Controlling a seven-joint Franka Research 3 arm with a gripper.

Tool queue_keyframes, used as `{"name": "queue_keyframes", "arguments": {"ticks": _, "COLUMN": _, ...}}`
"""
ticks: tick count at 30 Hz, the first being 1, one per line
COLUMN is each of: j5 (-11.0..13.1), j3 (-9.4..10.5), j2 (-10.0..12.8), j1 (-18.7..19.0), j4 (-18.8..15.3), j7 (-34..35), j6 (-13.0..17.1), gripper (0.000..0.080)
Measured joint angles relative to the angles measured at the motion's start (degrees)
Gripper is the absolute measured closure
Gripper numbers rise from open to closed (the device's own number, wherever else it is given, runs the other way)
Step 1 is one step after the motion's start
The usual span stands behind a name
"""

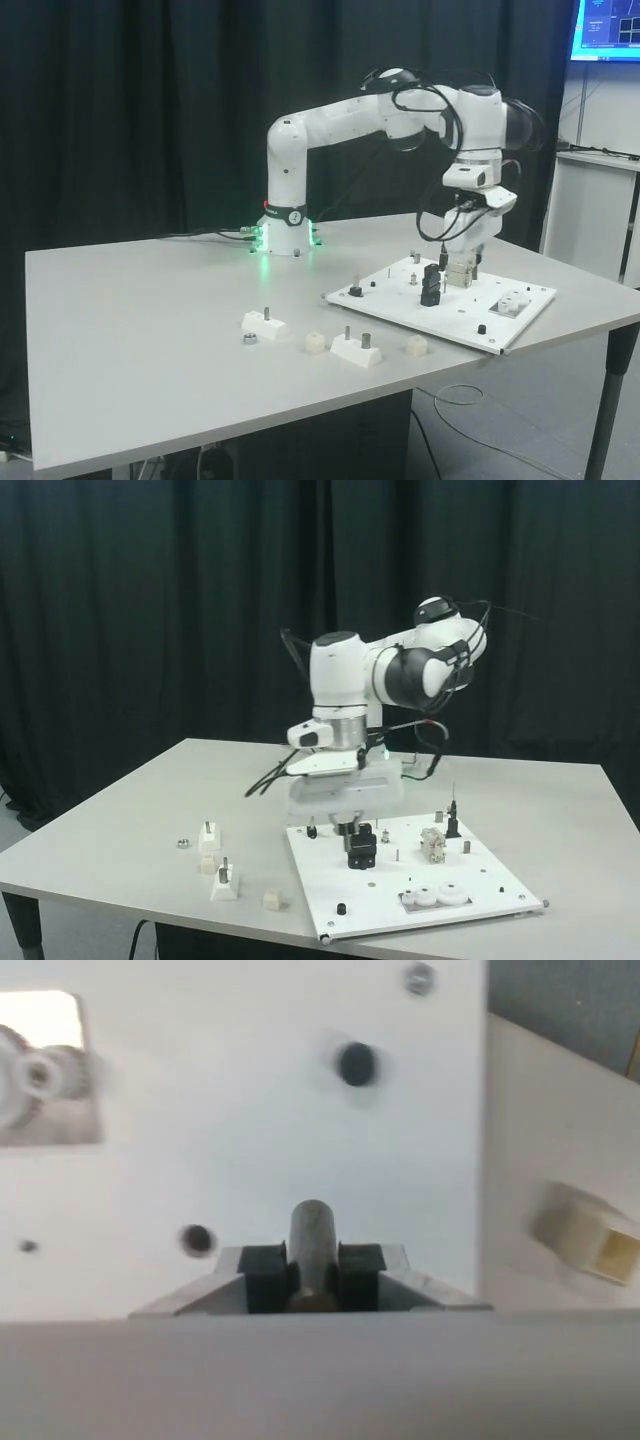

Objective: Insert round peg 3.

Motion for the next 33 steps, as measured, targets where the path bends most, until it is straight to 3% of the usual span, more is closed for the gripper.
{"name": "queue_keyframes", "arguments": {"ticks": 7, "j5": -1.14, "j3": -0.08, "j2": -0.43, "j1": 3.48, "j4": 0.01, "j7": 3.49, "j6": -0.12, "gripper": 0.0698}}
{"name": "queue_keyframes", "arguments": {"ticks": 19, "j5": -5.08, "j3": -0.11, "j2": -0.43, "j1": 9.09, "j4": -0.21, "j7": 9.17, "j6": -1.00, "gripper": 0.0698}}
{"name": "queue_keyframes", "arguments": {"ticks": 33, "j5": -6.88, "j3": 1.83, "j2": -0.43, "j1": 13.87, "j4": -0.72, "j7": 14.27, "j6": -1.61, "gripper": 0.0698}}
